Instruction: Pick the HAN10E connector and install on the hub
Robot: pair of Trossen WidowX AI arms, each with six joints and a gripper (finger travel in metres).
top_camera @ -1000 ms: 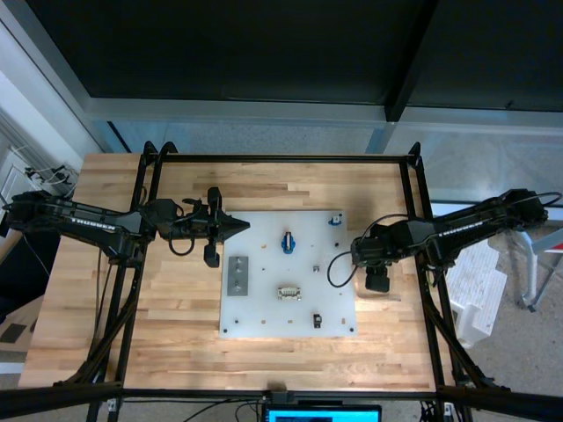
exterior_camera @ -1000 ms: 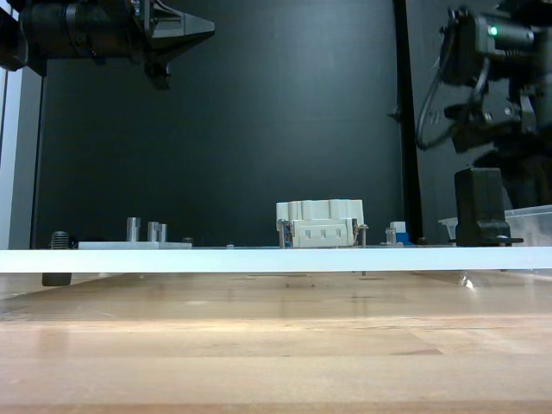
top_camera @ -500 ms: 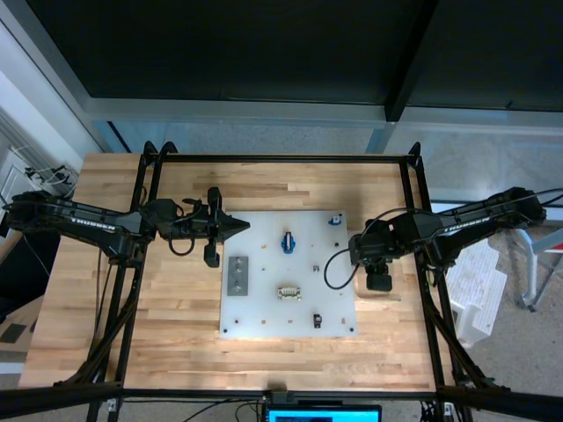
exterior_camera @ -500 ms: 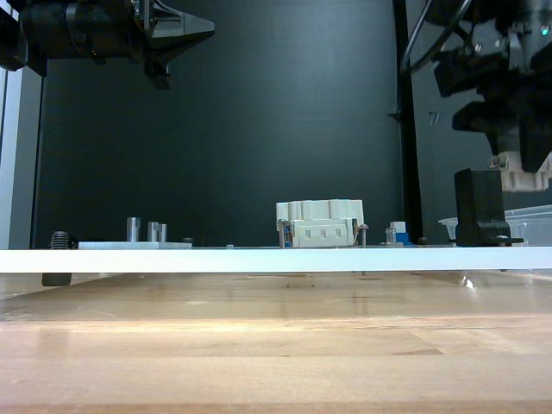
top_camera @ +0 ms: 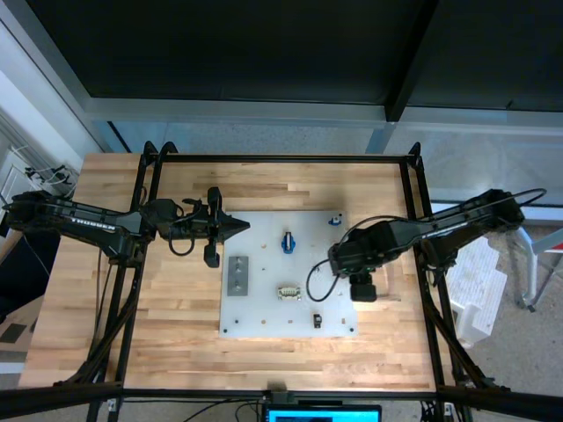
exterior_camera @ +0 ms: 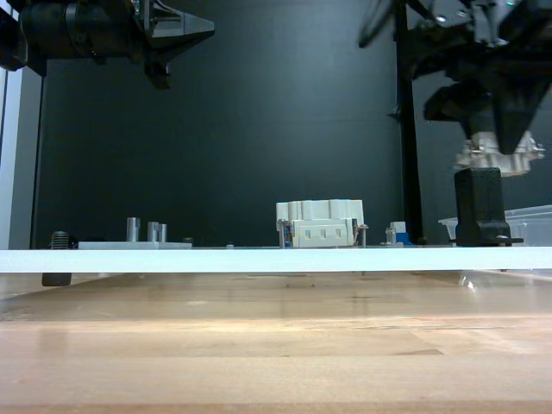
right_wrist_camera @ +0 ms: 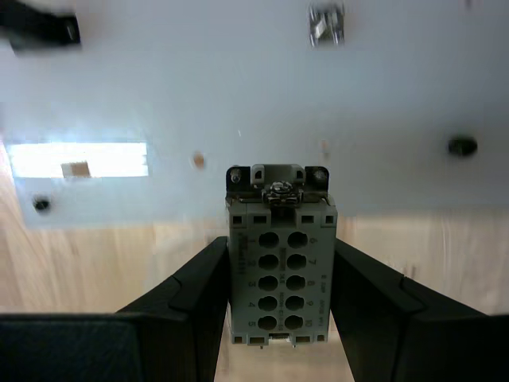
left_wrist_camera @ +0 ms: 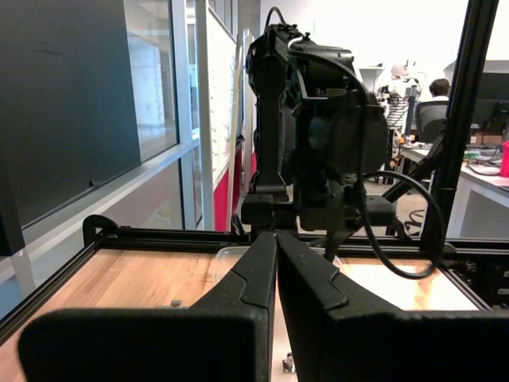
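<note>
Right jaws: clamped on connector (right_wrist_camera: pixel 280 267) by its sides, raised over board (top_camera: pixel 264 321) edge, short of hub (top_camera: pixel 288 292).
Left jaws: closed, empty, parked clear at left.

The HAN10E connector (right_wrist_camera: pixel 278 267) is pale grey with dark holes.

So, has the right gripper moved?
Yes. In the high view the right gripper, shut on the HAN10E connector, has shifted left to the white board's right edge, toward the hub. Left gripper stays parked at the board's far-left corner.
</note>
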